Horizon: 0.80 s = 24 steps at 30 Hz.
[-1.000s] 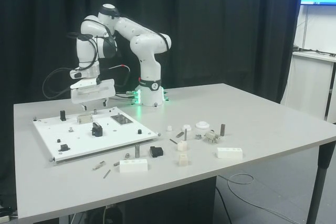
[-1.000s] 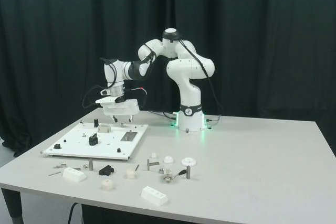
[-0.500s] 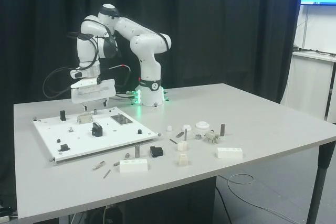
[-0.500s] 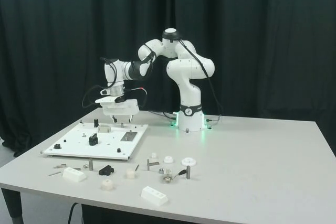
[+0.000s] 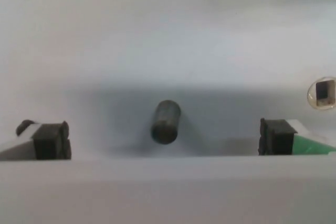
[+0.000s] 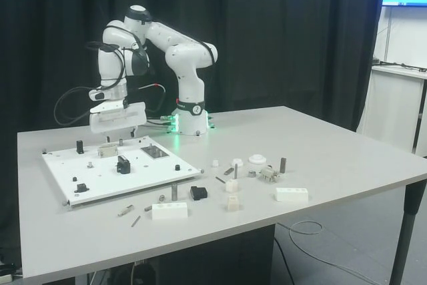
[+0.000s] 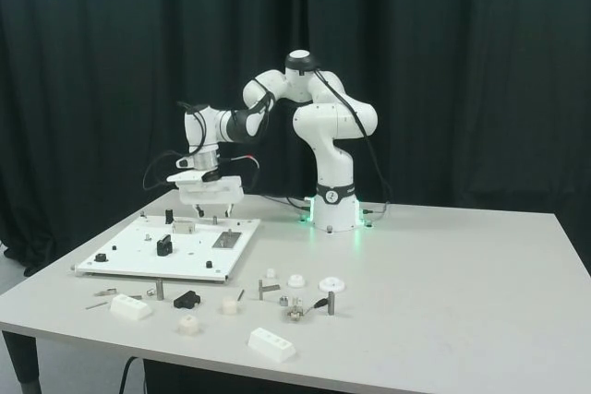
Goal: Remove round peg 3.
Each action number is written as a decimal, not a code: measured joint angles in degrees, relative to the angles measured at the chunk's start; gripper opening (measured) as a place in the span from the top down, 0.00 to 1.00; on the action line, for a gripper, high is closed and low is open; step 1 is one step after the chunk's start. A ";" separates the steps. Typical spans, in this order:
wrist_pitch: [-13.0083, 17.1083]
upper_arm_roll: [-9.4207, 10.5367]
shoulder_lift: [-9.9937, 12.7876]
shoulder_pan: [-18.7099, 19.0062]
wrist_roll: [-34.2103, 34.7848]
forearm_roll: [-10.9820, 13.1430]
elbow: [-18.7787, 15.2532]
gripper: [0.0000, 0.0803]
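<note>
A short dark round peg [image 5: 166, 121] stands upright in the white board [image 5: 157, 40]. It lies midway between my two black fingertips [image 5: 50, 140], with a wide gap on each side, so my gripper [image 5: 163, 139] is open and touches nothing. From the first room view the gripper [image 6: 120, 134] hangs over the board's [image 6: 143, 173] far edge, just above a small peg [image 6: 120, 141]. The second room view places the gripper [image 7: 214, 209] over the same far edge of the board [image 7: 185, 263].
Black fixtures [image 6: 123, 164] and a grey block [image 6: 105, 151] stand on the board. Loose parts lie on the grey table in front: white blocks [image 6: 169, 211], a black piece [image 6: 198, 192], a white gear [image 6: 257, 159] and an upright peg [image 6: 283, 164].
The hand has risen very slightly over the board's far edge. The fingers stay apart and the parts on the table have not moved.
</note>
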 joint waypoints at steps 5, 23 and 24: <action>0.89 -1.32 0.00 0.01 -0.45 -0.98 0.00 0.00; 3.65 -3.67 0.00 -0.04 -3.01 -2.31 0.00 0.00; 3.65 -3.68 0.00 -0.04 -3.17 -2.31 -0.01 0.34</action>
